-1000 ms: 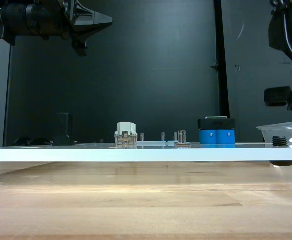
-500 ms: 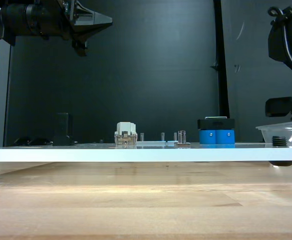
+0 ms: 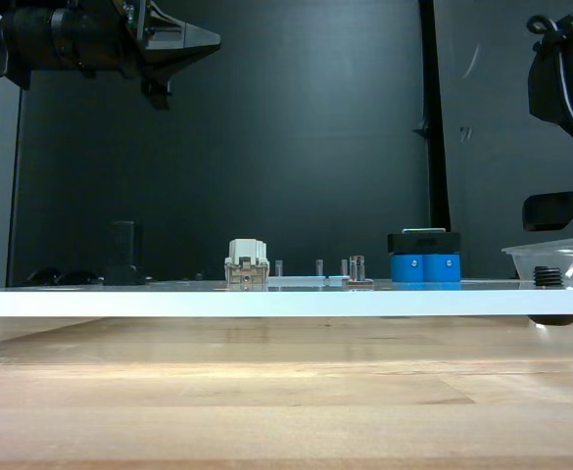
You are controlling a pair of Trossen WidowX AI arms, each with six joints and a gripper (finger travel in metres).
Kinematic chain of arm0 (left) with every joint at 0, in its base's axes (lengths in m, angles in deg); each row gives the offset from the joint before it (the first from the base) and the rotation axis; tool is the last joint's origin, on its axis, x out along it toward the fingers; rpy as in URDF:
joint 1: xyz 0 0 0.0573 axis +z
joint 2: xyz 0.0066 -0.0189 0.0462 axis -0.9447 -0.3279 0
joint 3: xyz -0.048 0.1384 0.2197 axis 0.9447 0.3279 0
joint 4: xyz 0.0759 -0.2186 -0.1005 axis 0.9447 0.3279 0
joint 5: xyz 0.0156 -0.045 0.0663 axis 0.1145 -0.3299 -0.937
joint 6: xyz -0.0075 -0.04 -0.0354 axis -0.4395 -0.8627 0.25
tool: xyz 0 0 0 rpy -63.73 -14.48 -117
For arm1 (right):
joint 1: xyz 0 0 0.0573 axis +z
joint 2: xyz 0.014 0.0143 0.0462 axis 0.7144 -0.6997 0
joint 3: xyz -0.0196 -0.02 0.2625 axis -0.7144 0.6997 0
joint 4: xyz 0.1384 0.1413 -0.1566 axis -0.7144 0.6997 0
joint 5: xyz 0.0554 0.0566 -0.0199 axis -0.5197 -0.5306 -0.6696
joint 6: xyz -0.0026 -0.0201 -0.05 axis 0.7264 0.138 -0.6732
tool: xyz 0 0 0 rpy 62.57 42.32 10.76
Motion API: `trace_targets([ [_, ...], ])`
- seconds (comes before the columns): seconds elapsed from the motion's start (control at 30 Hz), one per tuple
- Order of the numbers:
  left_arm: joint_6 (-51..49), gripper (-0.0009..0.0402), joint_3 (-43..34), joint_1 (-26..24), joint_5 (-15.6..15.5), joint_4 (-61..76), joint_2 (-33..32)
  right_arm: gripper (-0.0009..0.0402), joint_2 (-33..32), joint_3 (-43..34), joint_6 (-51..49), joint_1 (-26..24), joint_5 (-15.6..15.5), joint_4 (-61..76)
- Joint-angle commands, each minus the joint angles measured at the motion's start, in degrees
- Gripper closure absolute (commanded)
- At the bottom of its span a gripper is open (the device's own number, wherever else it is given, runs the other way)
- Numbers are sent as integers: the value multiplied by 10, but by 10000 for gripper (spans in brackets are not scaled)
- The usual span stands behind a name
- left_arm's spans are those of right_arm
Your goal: Pick the M12 nut and place it on its threads and fasten
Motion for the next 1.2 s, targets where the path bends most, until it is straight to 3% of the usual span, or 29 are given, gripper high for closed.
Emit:
trace_targets([
  [0.03, 0, 393, 0, 0, 0, 0, 0, 340, 1, 0, 0, 0, 2, 0],
  [0.3, 0, 393, 0, 0, 0, 0, 0, 380, 6, -29, 0, 0, 2, 38],
  [0.63, 0, 393, 0, 0, 0, 0, 0, 392, 3, -127, -14, 2, 17, 116],
  [0.77, 0, 393, 0, 0, 0, 0, 0, 393, -23, -186, -14, 4, 46, 164],
  [1.2, 0, 393, 0, 0, 0, 0, 0, 393, -156, -356, -15, 26, 47, 182],
])
